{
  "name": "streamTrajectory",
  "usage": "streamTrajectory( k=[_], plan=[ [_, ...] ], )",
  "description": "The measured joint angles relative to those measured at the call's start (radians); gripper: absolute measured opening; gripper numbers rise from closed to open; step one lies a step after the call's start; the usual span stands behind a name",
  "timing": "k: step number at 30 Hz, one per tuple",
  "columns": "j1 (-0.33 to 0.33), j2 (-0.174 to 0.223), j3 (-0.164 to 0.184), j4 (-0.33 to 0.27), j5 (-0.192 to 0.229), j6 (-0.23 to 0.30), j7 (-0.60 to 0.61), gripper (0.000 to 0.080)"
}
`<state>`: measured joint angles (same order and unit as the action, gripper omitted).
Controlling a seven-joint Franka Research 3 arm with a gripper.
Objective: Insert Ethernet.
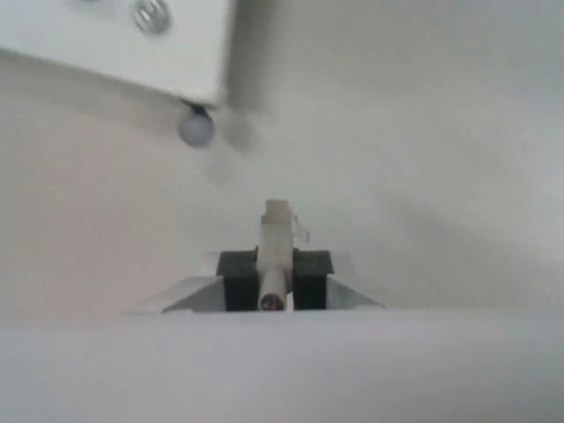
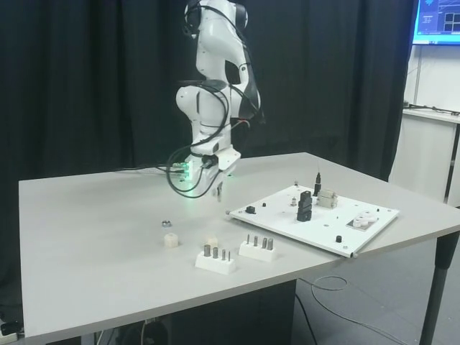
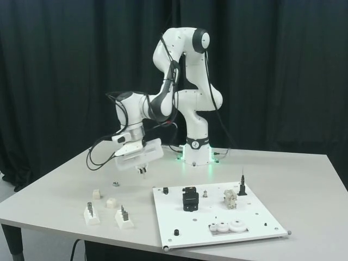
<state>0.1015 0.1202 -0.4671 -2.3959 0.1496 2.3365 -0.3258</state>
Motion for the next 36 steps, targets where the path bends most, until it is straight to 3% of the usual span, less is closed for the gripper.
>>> streamTrajectory(
  k=[10, 36],
  plan=[
    [0.064, -0.040, 0.000, -0.039, -0.002, 0.037, 0.086, 0.0075],
    [0.171, -0.042, 0.001, -0.045, -0.014, 0.064, 0.267, 0.0075]
  ],
)
